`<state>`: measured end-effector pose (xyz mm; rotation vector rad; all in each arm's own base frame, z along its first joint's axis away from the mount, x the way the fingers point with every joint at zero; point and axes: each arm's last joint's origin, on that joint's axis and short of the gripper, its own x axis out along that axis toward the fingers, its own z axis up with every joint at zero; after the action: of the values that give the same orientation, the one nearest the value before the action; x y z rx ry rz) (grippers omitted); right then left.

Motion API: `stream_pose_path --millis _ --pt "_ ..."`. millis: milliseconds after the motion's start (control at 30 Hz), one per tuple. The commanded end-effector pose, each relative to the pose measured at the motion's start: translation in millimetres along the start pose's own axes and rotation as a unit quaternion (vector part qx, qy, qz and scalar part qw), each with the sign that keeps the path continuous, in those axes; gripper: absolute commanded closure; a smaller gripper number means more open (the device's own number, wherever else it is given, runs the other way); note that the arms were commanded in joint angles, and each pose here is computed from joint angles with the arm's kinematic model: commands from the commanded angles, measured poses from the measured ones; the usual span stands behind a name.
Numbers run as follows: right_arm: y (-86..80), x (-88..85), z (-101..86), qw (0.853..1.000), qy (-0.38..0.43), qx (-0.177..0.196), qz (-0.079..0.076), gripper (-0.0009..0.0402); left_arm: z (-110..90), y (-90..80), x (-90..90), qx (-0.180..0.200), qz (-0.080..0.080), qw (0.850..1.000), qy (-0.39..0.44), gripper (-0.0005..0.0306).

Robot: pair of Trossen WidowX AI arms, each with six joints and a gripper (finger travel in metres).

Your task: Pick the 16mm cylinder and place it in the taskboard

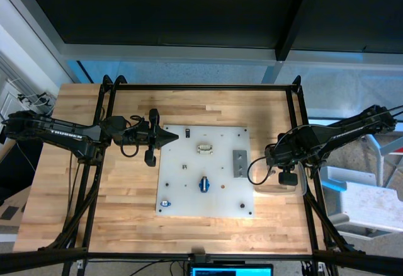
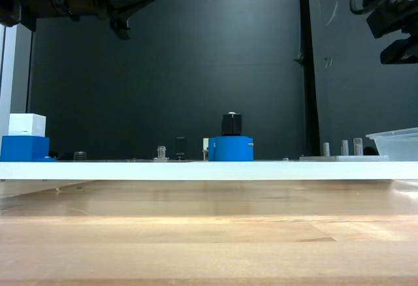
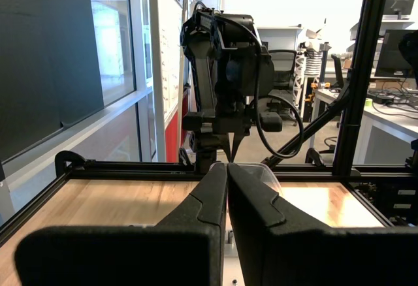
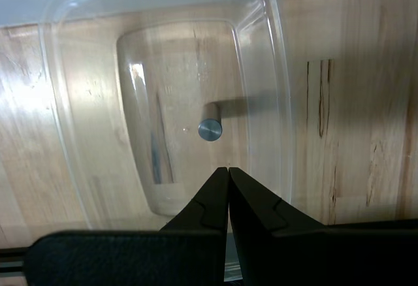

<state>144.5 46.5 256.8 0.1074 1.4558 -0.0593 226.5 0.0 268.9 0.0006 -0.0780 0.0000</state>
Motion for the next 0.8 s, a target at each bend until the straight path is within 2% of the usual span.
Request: stream_pose_path --millis 33,567,800 --pt "0.2 1.8 0.1 1.000 -0.006 -0.003 -0.010 0.0386 0.0 0.0 0.0 0.000 0.000 1.000 0.000 0.0300" --pt "3.7 18.0 2.2 1.000 -0.017 -0.001 -0.004 0.0269 0.0 0.1 0.0 0.000 0.000 1.000 0.000 0.0300" --pt "5.1 22.7 1.4 1.000 -0.008 0.010 -0.011 0.0234 0.0 0.1 0.0 0.000 0.000 1.000 0.000 0.0300"
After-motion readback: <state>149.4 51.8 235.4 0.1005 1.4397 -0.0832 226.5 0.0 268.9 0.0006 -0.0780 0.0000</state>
